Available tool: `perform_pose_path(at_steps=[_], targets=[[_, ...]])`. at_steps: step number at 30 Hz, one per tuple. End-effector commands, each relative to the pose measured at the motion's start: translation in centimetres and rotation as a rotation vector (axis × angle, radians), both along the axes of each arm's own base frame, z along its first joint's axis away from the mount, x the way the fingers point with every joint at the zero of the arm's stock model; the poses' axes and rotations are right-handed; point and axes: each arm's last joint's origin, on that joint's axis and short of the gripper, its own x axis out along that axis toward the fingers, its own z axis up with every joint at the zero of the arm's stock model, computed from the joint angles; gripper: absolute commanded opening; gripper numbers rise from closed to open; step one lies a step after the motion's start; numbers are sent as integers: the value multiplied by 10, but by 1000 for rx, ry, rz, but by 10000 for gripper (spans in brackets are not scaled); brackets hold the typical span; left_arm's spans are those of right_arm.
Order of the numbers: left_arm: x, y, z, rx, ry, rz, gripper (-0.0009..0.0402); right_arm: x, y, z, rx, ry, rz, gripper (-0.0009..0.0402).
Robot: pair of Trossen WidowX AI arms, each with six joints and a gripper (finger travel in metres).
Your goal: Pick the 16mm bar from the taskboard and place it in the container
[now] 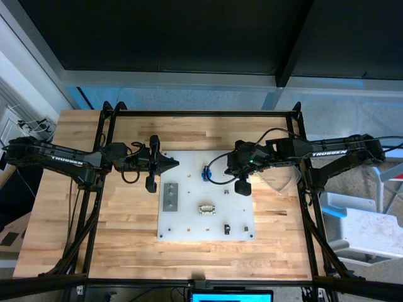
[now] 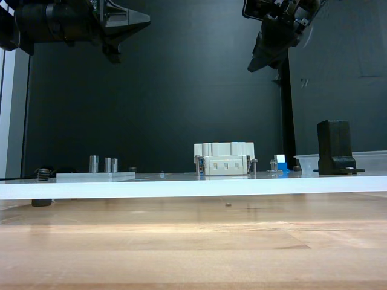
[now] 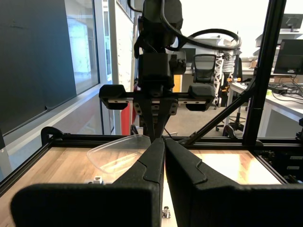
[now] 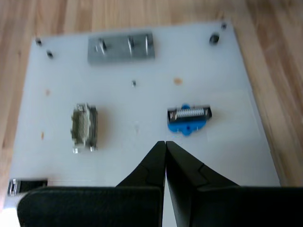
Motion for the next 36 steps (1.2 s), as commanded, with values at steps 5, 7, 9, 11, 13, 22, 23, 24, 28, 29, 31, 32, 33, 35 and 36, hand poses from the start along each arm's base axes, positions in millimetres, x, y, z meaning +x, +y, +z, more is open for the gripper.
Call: perform_pose_path(at_steps=[5, 7, 9, 11, 13, 22, 23, 24, 28, 29, 31, 32, 33, 35, 36], targets=[[0, 0, 0, 0, 0, 0, 0, 7, 3, 7, -6, 174, 12, 0], [0, 0, 0, 0, 0, 0, 0, 9, 4, 8, -8, 212, 14, 0], [0, 0, 0, 0, 0, 0, 0, 10, 6, 8, -9, 251, 19, 0], [0, 0, 0, 0, 0, 0, 0, 12, 8, 8, -9, 288, 22, 0], [0, 0, 0, 0, 0, 0, 0, 11, 11, 8, -5, 321, 20, 0], [0, 0, 0, 0, 0, 0, 0, 3, 26, 4, 8, 425, 19, 0], [0, 0, 0, 0, 0, 0, 0, 2, 28, 4, 11, 434, 14, 0], [0, 0, 0, 0, 0, 0, 0, 1, 30, 4, 13, 440, 12, 0], [0, 0, 0, 0, 0, 0, 0, -2, 39, 4, 16, 450, 24, 0], [0, 0, 0, 0, 0, 0, 0, -2, 42, 3, 16, 450, 30, 0], [0, 0, 0, 0, 0, 0, 0, -2, 48, 1, 18, 459, 35, 0], [0, 0, 0, 0, 0, 0, 0, -2, 50, 1, 19, 463, 37, 0], [0, 0, 0, 0, 0, 0, 0, -2, 53, 0, 21, 466, 38, 0], [0, 0, 0, 0, 0, 0, 0, -3, 57, 0, 23, 470, 41, 0], [0, 0, 0, 0, 0, 0, 0, -3, 59, -1, 24, 473, 43, 0]])
